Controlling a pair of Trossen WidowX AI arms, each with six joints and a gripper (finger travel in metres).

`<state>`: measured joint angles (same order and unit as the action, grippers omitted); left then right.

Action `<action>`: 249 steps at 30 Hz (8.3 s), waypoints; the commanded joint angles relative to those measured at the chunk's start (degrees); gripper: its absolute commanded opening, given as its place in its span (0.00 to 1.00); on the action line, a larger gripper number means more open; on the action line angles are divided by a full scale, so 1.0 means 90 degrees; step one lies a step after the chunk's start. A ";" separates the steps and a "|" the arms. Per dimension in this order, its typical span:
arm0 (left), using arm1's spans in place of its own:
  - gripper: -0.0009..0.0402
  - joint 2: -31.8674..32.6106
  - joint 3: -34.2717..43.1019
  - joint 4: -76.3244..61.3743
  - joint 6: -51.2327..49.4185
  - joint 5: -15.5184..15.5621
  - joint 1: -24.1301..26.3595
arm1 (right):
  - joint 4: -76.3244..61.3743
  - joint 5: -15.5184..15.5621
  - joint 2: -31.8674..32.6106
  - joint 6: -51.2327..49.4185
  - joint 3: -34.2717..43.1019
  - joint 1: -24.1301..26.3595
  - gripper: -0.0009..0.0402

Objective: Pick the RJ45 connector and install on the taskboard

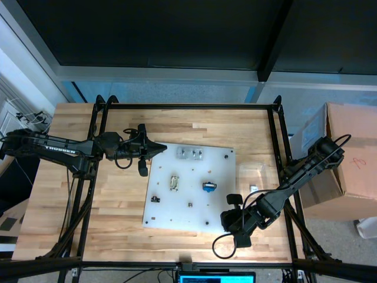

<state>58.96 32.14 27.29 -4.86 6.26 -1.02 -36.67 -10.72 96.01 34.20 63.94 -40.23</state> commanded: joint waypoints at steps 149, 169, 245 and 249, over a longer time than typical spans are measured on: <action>0.02 0.0000 0.0000 0.0002 0.0000 -0.0002 -0.0002 | 0.6484 0.1481 -0.5158 -0.3461 -0.3840 0.5122 0.02; 0.02 0.0000 0.0000 0.0002 0.0000 -0.0002 -0.0002 | 0.6288 0.1481 -0.5156 -0.3461 -0.3840 0.5122 0.02; 0.02 0.0000 0.0000 0.0002 0.0000 -0.0002 0.0000 | 0.6288 0.1481 -0.5156 -0.3461 -0.3840 0.5122 0.02; 0.02 0.0000 0.0000 0.0002 0.0000 -0.0002 0.0000 | 0.6288 0.1481 -0.5156 -0.3461 -0.3840 0.5122 0.02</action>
<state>58.96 32.14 27.31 -4.89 6.26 -1.02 19.90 2.63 49.60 3.03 29.36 5.87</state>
